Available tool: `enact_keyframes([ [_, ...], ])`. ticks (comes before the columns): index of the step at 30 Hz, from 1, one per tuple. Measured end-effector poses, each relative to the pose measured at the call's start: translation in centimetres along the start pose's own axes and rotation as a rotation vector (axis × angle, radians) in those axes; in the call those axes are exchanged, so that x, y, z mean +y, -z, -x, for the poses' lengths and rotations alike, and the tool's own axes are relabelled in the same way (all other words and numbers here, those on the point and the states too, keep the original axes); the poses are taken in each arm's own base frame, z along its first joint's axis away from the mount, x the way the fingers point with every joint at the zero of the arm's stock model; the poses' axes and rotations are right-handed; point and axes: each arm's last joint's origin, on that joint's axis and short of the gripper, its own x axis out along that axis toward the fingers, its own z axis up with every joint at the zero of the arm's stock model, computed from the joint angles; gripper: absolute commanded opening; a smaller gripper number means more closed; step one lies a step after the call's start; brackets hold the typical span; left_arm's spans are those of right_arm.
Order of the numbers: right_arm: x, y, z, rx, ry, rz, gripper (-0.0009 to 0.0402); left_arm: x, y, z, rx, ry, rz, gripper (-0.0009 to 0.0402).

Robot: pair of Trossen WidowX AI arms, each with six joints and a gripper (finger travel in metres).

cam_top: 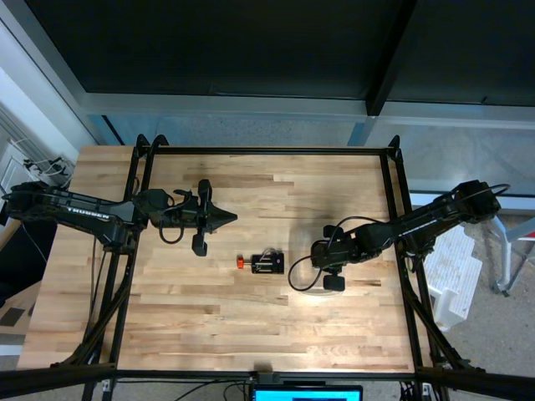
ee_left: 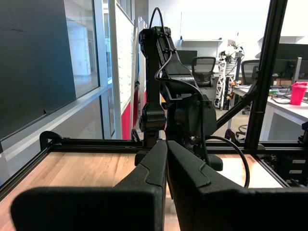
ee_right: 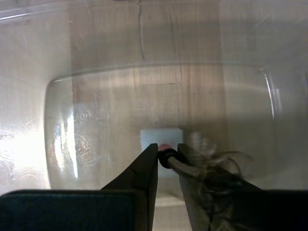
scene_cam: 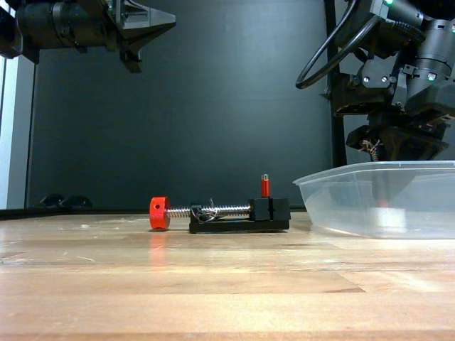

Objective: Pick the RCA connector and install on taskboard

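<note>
Both grippers are closed: right gripper [ee_right: 167, 150] clamped on the RCA connector [ee_right: 165, 157], tray [ee_right: 53, 101] beneath; left gripper [ee_left: 166, 144] empty, parked high over the table [cam_top: 209, 334]. A straight lift is advised.

The taskboard [cam_top: 266, 263] lies on the table [cam_top: 209, 334] near its middle, the tray [scene_cam: 370, 206] just to its right. The left gripper [cam_top: 227, 218] hangs above the table, left of and behind the taskboard. The right gripper [ee_right: 167, 149] hangs over the tray, the RCA connector [ee_right: 165, 157] between its fingers and the square piece [ee_right: 161, 136] in the tray beneath.

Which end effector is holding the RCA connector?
The right end effector, over the clear tray, is shut on the RCA connector. The left end effector is shut on nothing, raised above the table at left.
</note>
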Motion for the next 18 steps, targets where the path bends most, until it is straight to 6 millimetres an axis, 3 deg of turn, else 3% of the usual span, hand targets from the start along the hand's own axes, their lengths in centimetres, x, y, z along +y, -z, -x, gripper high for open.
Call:
enact_keyframes([
  [9,0.00,0.00,0.00,0.000,0.000,0.000,-0.0001,0.00,0.00,0.00,0.000,0.000,0.000,0.0000],
  [18,-0.01,-0.01,0.11,-0.004,-0.001,-0.001,0.0002,0.00,0.00,0.00,0.000,0.000,0.000,0.0000],
])
